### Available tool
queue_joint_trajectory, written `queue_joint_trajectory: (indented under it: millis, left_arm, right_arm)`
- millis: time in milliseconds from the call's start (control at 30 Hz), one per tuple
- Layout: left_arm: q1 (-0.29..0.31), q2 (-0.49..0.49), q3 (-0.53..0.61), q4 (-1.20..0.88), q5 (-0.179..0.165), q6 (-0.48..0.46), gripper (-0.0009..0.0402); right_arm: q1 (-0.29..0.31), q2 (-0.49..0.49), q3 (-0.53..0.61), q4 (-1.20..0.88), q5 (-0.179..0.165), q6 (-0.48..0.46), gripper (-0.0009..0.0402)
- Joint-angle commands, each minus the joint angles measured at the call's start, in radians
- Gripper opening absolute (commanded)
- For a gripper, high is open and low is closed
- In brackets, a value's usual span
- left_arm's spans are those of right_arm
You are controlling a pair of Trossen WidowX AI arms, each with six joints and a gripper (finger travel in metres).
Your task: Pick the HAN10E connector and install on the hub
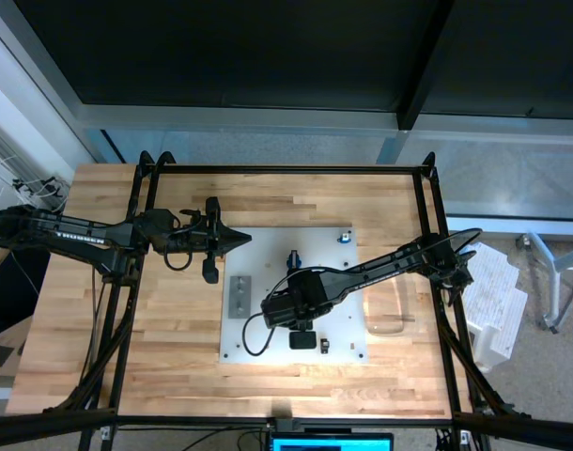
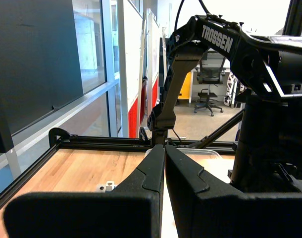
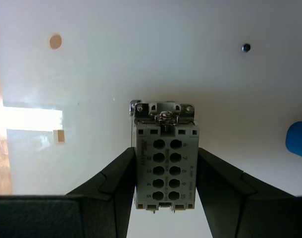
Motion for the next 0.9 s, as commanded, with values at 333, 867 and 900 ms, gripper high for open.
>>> queue_joint_trajectory:
  millis: [333,867,900]
  left_arm:
    - [0.0,0.0,0.0,0.0,0.0,0.0,0.0001]
    - [0.0,0.0,0.0,0.0,0.0,0.0,0.0001]
    - [0.0,0.0,0.0,0.0,0.0,0.0,0.0001]
  right_arm:
    - [0.0,0.0,-0.002,-0.004,-0.021,-0.001,0.0068]
    - [0.003,0.006,-0.024,0.04,-0.026,-0.003,0.0068]
    - [0.003,0.006,-0.029,0.045,-0.026,-0.006,0.0068]
